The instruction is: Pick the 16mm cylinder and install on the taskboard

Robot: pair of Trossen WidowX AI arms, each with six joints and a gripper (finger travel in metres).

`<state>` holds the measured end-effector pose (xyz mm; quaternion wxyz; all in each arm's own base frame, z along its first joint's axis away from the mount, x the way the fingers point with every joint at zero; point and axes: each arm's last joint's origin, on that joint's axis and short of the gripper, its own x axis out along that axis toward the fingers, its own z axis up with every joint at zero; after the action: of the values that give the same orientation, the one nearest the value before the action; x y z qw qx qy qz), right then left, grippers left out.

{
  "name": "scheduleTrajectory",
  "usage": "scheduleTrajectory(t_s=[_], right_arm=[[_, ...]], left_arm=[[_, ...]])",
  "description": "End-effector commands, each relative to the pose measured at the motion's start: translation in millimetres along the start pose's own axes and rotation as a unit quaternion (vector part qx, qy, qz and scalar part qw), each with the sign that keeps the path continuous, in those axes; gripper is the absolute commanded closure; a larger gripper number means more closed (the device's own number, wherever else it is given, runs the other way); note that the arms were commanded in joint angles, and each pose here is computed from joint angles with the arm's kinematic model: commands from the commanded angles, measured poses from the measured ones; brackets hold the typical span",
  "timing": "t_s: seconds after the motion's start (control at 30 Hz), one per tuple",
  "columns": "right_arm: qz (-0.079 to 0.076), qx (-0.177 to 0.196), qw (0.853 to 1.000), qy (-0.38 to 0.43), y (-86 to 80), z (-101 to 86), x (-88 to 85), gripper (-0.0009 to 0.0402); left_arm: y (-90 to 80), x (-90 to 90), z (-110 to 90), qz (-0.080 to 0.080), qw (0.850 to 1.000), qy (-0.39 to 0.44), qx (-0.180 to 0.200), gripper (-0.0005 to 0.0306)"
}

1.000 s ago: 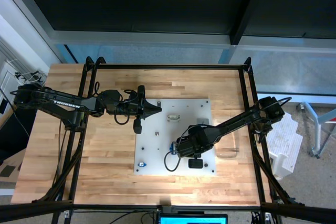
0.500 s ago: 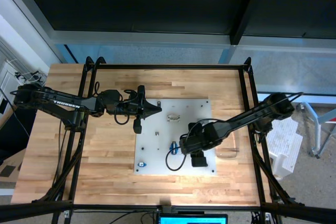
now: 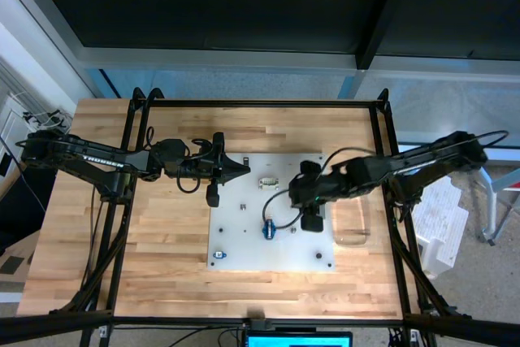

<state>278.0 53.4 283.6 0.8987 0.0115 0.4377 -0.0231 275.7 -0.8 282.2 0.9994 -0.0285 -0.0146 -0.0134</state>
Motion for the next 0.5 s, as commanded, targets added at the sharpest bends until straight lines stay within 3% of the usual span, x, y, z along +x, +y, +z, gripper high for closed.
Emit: scheduleTrajectory(t_s=[0.03, 0.27, 0.4, 0.5], right_arm=[[0.0, 0.003, 0.998, -0.06, -12.7, -2.2, -14.2, 0.0304], [0.002, 0.004, 0.977, -0.212, -28.8, -7.5, -39.8, 0.0363], [0.01, 0.014, 0.955, -0.297, -35.2, -11.9, -49.7, 0.0396], [0.017, 0.02, 0.935, -0.353, -37.6, -17.3, -54.4, 0.039]], left_arm=[[0.0, 0.1, 0, 0.0, 1.0, 0.0, 0.0, 0.03], [0.0, 0.1, 0, 0.0, 1.0, 0.0, 0.0, 0.03], [0.1, 0.1, 0, 0.0, 1.0, 0.0, 0.0, 0.03], [0.1, 0.1, 0, 0.0, 1.0, 0.0, 0.0, 0.03]])
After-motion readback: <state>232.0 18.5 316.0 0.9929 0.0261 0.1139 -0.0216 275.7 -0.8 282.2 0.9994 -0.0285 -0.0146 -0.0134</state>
